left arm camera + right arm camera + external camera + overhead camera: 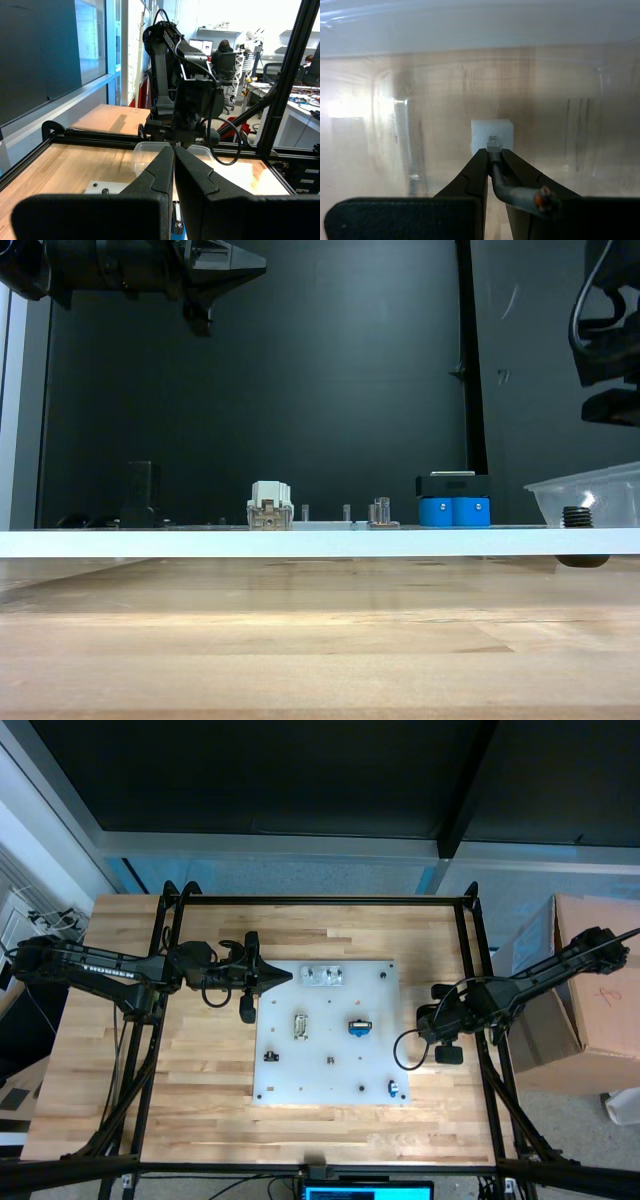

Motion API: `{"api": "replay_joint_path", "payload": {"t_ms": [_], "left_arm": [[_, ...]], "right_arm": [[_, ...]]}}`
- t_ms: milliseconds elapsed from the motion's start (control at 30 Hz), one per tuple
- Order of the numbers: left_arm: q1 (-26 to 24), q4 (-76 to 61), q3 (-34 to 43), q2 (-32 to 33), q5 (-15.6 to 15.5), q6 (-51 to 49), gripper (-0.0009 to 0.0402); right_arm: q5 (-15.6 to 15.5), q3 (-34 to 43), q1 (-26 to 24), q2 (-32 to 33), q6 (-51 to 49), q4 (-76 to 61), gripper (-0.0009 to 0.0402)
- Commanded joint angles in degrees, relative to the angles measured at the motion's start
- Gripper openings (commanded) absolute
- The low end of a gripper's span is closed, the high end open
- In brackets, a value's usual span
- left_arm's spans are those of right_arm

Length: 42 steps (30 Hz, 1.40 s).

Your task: Pick the RJ45 connector and install on the taskboard

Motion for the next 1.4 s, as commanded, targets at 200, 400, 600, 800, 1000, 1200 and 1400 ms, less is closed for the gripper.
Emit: {"api": "replay_joint_path", "payload": {"t_ms": [200,400,600,800,1000,1200,1400], "left_arm": [[0.0,0.0,0.0,0.0,0.0,0.0,0.0001],[0.0,0.0,0.0,0.0,0.0,0.0,0.0001],[0.0,0.0,0.0,0.0,0.0,0.0,0.0001],[0.0,0.0,0.0,0.0,0.0,0.0,0.0001],[0.0,0.0,0.0,0.0,0.0,0.0,0.0001],[0.0,0.0,0.0,0.0,0.0,0.0,0.0001],[0.0,0.0,0.0,0.0,0.0,0.0,0.0001]], "right_arm": [[0.1,2.3,0.0,-0.6,-3.0,-3.0,0.0000],[0.1,1.6,0.0,-0.8,-4.6,-3.8,0.0000],[0.1,1.6,0.0,0.6,-8.5,-3.7,0.0000],[-0.5,3.2,0.7,1.2,-7.0,-3.8,0.0000],[-1.4,8.1,3.7,2.3,-2.3,-3.8,0.0000],[-1.3,13.7,7.2,7.0,1.8,-3.6,0.0000],[-1.3,20.5,9.7,13.9,8.4,-3.5,0.0000]]}}
